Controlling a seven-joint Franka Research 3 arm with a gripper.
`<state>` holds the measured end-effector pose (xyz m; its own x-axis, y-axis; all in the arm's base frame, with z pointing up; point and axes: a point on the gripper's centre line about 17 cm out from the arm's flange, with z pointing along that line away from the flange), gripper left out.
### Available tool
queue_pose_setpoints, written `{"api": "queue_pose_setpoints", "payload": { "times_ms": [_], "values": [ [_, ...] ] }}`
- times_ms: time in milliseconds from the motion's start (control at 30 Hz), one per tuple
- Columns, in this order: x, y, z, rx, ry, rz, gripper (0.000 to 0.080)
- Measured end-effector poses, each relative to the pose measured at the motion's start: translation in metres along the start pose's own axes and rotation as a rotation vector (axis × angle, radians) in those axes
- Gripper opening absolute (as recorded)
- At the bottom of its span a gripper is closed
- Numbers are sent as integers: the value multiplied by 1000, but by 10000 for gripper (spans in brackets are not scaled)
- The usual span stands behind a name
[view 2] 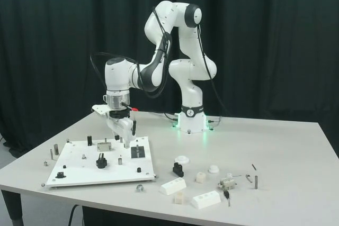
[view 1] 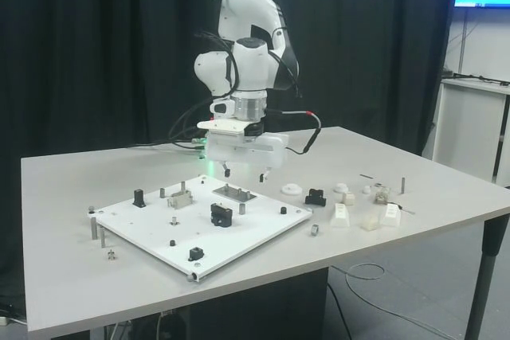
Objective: Remove round peg 4.
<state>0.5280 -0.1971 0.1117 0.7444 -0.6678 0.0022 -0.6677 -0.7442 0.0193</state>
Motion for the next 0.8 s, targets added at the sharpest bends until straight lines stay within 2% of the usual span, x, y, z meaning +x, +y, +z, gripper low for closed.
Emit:
{"api": "queue_pose_setpoints", "payload": {
  "times_ms": [467, 800],
  "values": [
    [6, 2, 2, 7, 23, 37, 800],
    [13, 1, 11, 13, 50, 54, 800]
  ]
}}
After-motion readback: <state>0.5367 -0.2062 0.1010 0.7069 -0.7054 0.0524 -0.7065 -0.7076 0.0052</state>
